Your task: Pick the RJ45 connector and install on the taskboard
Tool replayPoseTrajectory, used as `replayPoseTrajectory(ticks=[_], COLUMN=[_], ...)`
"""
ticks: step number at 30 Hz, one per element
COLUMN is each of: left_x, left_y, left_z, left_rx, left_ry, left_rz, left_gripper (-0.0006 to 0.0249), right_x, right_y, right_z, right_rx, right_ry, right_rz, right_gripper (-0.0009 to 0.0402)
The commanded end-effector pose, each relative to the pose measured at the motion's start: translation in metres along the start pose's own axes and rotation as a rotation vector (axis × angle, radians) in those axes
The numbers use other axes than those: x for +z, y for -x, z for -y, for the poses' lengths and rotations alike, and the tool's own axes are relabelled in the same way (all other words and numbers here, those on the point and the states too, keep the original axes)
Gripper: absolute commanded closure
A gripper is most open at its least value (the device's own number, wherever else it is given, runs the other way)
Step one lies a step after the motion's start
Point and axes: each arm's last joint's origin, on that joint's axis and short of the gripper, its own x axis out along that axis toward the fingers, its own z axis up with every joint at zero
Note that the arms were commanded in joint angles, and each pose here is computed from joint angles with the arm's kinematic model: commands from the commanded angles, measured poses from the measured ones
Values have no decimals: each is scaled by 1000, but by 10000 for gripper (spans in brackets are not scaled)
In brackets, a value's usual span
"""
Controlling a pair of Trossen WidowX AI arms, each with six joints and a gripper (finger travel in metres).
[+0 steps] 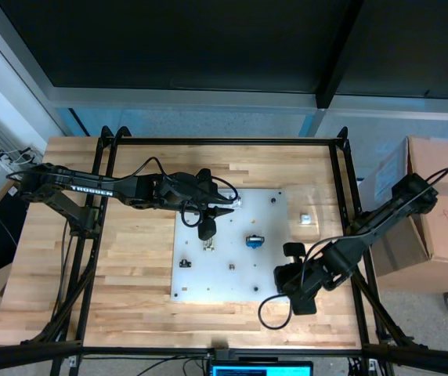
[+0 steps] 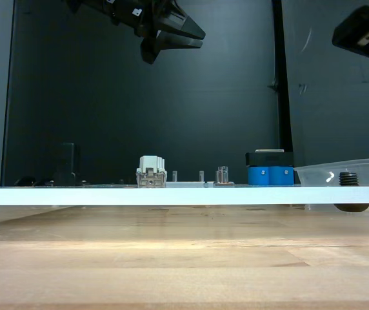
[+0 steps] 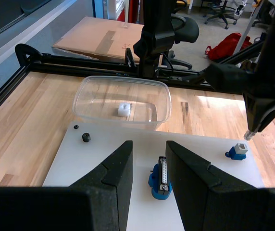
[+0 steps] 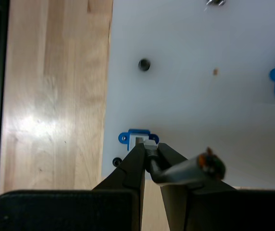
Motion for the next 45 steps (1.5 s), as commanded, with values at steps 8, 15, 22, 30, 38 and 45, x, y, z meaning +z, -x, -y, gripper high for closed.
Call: replayPoseTrajectory(ticks=[8, 15, 22, 30, 38, 45], left_x=[0, 0, 0, 0, 0, 0], left_y=[0, 0, 0, 0, 0, 0], left_z=[0, 0, 0, 0, 0, 0], left_rx=[0, 0, 0, 0, 0, 0], left_ry=[-1, -1, -1, -1, -1, -1], left_rz=[-1, -1, 0, -1, -1, -1], left_gripper=[153, 153, 153, 153, 153, 153], right_x=[-2, -1, -2, -5, -8, -10], right_y=[-8, -16, -18, -21, -23, -23], right_z=[-9, -13, -13, -13, -14, -16], right_rx=[-9, -12, -33, -34, -24, -23], right_ry=[20, 31, 44, 52, 51, 58], right_rz=[6, -1, 4, 2, 4, 3], right_gripper=[393, 393, 393, 393, 393, 393])
